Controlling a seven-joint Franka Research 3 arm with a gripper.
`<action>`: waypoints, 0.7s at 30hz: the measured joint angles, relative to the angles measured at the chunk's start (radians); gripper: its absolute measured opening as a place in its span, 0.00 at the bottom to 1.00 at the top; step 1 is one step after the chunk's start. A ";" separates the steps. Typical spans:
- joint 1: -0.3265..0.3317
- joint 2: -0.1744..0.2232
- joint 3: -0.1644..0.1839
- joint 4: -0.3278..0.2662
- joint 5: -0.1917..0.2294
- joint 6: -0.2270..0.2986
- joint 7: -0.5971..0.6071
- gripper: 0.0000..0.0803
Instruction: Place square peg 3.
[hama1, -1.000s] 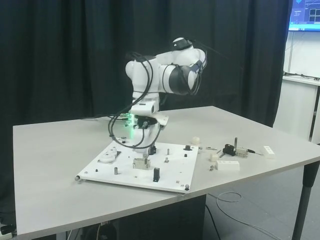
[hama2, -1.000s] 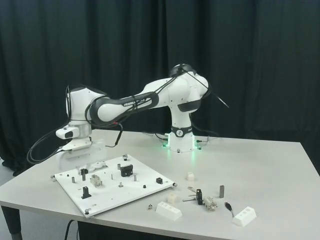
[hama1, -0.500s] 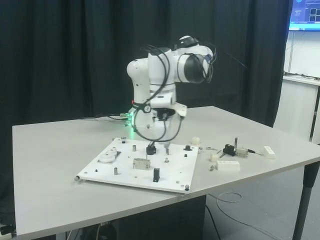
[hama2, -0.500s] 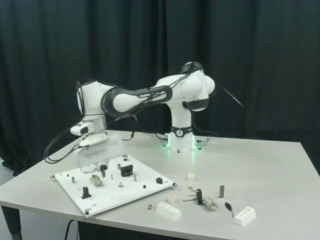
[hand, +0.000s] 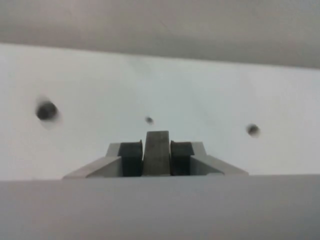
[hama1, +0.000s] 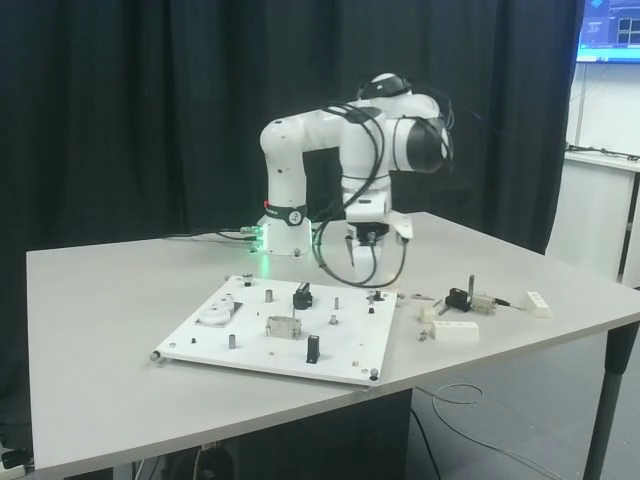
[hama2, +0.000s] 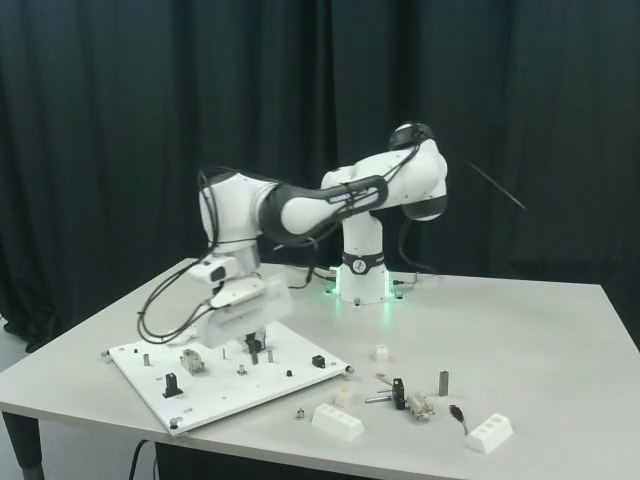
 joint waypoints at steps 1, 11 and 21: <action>0.015 0.000 0.000 -0.010 0.000 0.006 0.004 0.14; 0.163 0.000 0.008 -0.110 0.010 0.103 0.053 0.14; 0.254 -0.002 0.043 -0.139 0.011 0.228 0.125 0.14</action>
